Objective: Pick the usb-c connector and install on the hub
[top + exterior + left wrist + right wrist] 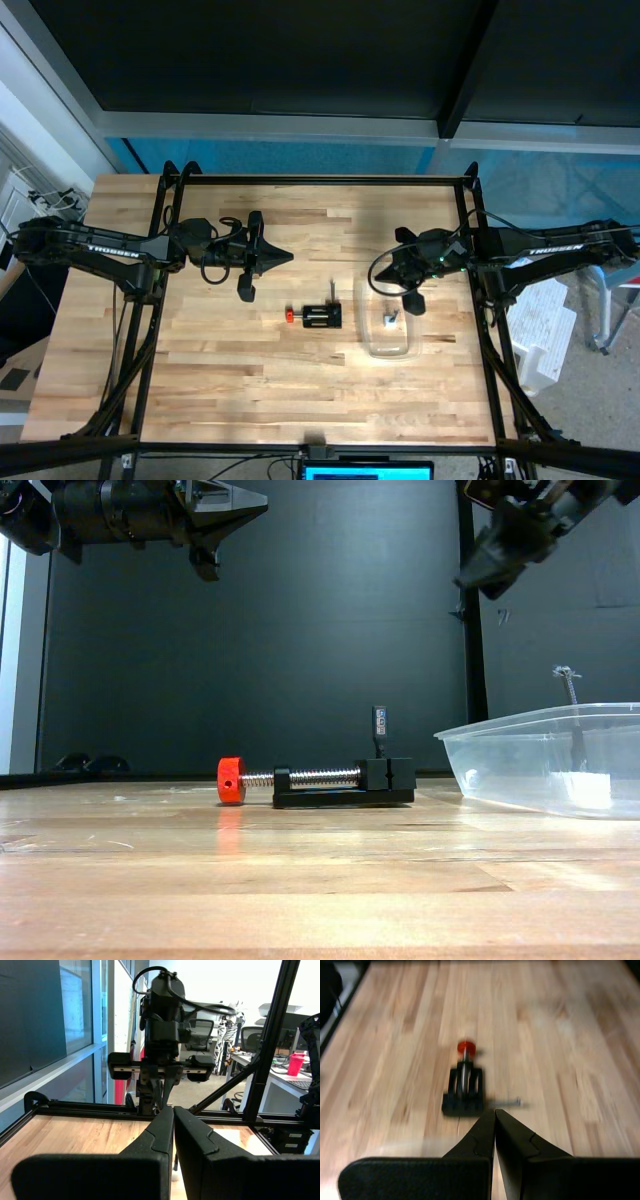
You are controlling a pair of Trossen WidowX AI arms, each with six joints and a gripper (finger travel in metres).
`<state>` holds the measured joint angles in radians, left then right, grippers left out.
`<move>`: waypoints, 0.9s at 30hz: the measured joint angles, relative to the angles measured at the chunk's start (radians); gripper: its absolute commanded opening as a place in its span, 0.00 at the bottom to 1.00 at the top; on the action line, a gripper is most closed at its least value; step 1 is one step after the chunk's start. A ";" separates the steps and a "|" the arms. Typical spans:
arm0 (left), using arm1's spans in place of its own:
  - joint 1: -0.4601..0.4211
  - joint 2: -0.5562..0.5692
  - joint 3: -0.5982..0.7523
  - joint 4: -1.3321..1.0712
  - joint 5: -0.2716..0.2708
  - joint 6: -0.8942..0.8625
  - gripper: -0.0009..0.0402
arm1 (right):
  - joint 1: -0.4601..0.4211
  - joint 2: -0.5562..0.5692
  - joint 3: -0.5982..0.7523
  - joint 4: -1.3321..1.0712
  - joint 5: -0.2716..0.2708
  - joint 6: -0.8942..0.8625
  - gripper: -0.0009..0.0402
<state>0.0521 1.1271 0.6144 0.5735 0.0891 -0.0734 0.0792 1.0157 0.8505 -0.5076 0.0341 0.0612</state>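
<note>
Right gripper (pixel 495 1112), fingers together, is facing the vise (pixel 463 1091); left gripper (pixel 173 1110) is showing closed too. From above, both are hovering either side of the vise, the usb-c connector (pixel 390 320) lying free in a tray (pixel 372 345) just right of it, so the right fingers should be spreading before dropping in.

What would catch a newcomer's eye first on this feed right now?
The black clamp with its red knob sits in the middle of the table, and right of it is a clear tub where the small pale connector lies free. The left gripper hangs shut and empty high over the table's left half. The right gripper hangs shut and empty above the tub's far end.
</note>
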 measured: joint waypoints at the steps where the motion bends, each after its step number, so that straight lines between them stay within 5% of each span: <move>1: 0.000 0.000 0.000 0.000 0.000 0.000 0.02 | 0.009 0.000 0.006 -0.027 0.002 0.000 0.02; 27: 0.000 0.000 0.000 0.000 0.000 0.000 0.02 | 0.180 0.002 0.024 -0.354 0.003 0.119 0.02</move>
<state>0.0521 1.1271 0.6144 0.5735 0.0891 -0.0731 0.2596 1.0176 0.8742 -0.8619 0.0376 0.1806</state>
